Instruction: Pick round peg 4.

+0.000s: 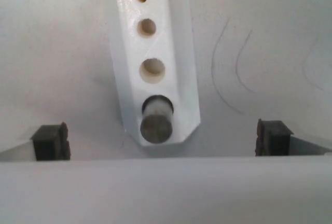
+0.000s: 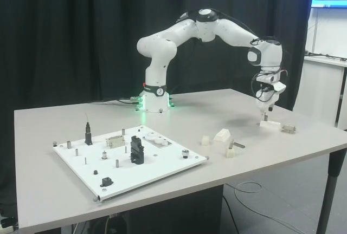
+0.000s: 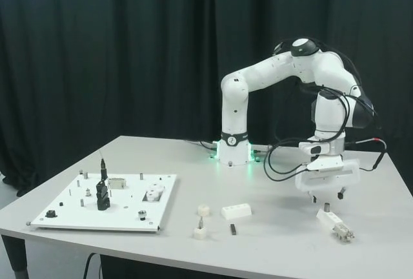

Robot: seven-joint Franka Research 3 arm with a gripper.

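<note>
**Open claw above the peg block, peg standing in the end hole**

I see the gripper (image 1: 162,141) open: its two black fingertips (image 1: 51,142) stand well apart, one on each side of the peg, and they touch nothing. In the room views the gripper (image 3: 326,196) hangs just above the white block (image 3: 328,218) near the far right part of the grey table (image 2: 217,109).

The round peg (image 1: 155,122) stands upright in the last hole of the white block (image 1: 155,53), the hole nearest to the claw. Its long axis is vertical, pointing up toward the wrist camera, so I see mostly its flat round top. It is a short grey cylinder with a darker ring where it enters the hole.

The block is long and narrow, with cut corners at the peg end. Its long axis runs away from the claw, and three more holes follow in a row, each smaller than the one before.

Farther away on the table I see a white board (image 3: 110,205) with small parts.
</note>
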